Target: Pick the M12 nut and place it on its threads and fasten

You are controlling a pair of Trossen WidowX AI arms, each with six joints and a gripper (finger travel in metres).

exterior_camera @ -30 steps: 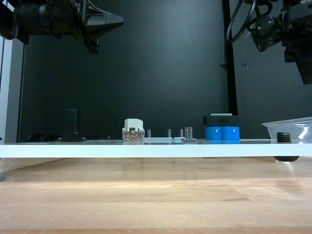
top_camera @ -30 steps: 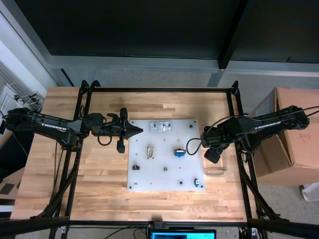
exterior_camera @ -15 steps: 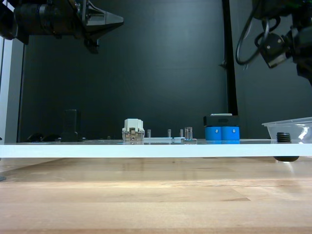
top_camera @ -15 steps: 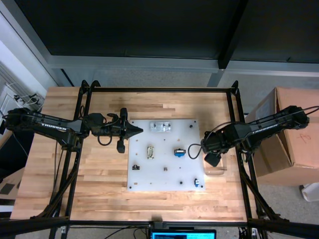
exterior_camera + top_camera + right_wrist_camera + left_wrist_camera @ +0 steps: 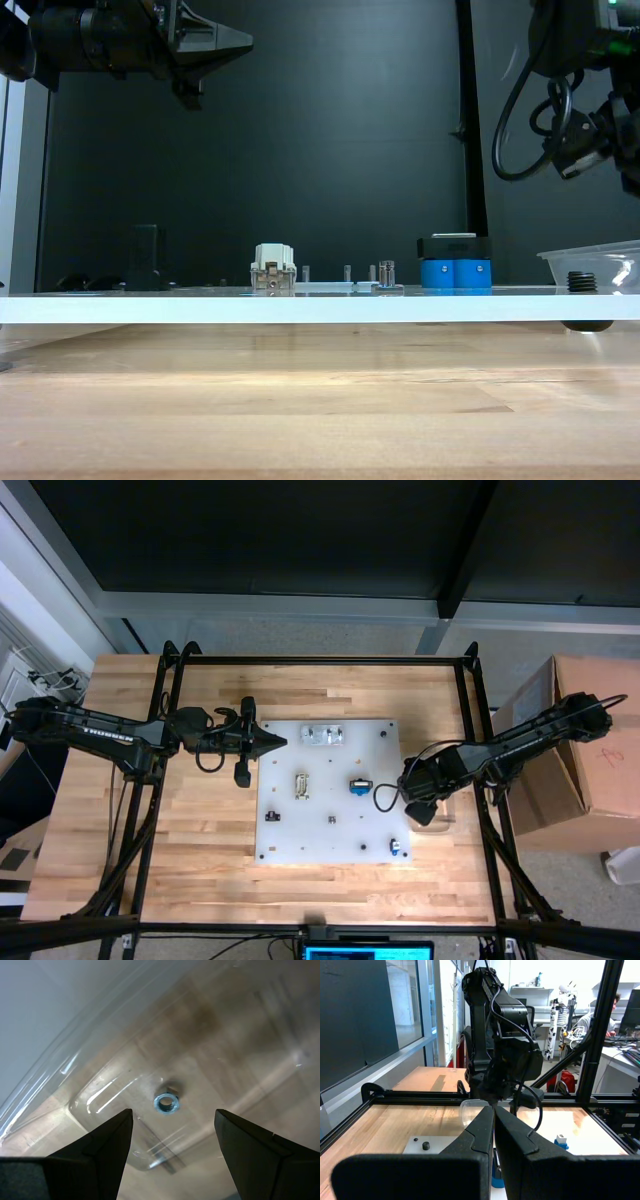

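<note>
Jaws wide apart, the right gripper point(image 5: 172, 1112) in its own wrist view points down into the clear tray point(image 5: 65, 1067). The small silver nut point(image 5: 166, 1103) lies free and flat on the tray floor, showing between the two fingers and touching neither. In the left wrist view the left gripper point(image 5: 494, 1110) has its jaws pressed together with nothing between them. In the high view the left gripper hangs at the far left edge of the white board point(image 5: 300, 830), and the right gripper is over the tray just right of the board. The low view shows the black stud point(image 5: 582, 282) with its ribs bare and both grippers high above the board.
</note>
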